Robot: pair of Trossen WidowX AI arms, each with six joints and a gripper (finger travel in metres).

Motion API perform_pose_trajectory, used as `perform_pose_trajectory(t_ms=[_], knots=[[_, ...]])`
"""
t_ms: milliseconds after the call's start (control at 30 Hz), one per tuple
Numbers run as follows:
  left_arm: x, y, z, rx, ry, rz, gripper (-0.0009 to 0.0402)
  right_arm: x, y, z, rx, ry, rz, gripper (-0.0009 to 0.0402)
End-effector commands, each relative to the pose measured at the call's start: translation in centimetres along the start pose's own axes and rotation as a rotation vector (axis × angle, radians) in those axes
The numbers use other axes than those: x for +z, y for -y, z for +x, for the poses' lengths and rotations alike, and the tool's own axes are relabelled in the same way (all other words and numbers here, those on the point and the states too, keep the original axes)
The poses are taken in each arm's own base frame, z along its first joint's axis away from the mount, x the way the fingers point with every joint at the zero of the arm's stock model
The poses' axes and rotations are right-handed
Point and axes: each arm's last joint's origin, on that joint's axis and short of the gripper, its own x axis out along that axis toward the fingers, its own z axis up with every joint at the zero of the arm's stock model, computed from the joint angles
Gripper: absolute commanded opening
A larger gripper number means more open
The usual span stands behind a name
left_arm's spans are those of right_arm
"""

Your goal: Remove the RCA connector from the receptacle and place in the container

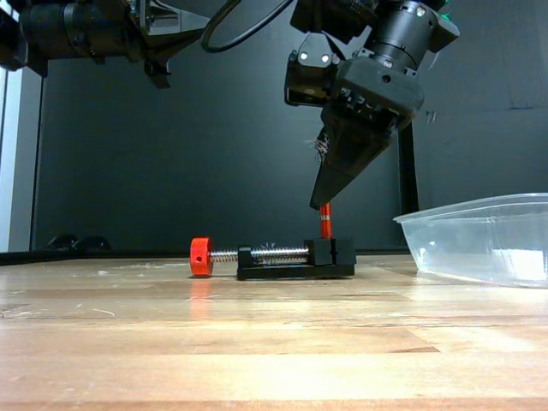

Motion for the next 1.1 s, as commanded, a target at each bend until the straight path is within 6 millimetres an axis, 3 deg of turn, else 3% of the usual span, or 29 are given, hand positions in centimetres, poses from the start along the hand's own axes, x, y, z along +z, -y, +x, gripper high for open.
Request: perform_pose_trajectory(t_ms=[33,1100], knots=[[0.0,0.0,0.0,0.0,0.0,0.0,0.0,-0.09,-0.01,0.1,-0.001,-0.003,-0.001,0.0188],[0.0,-0.01,0.0,0.0,0.0,0.0,0.0,-0.22,0.02,0.19,-0.003,-0.013,-0.023,0.0035]])
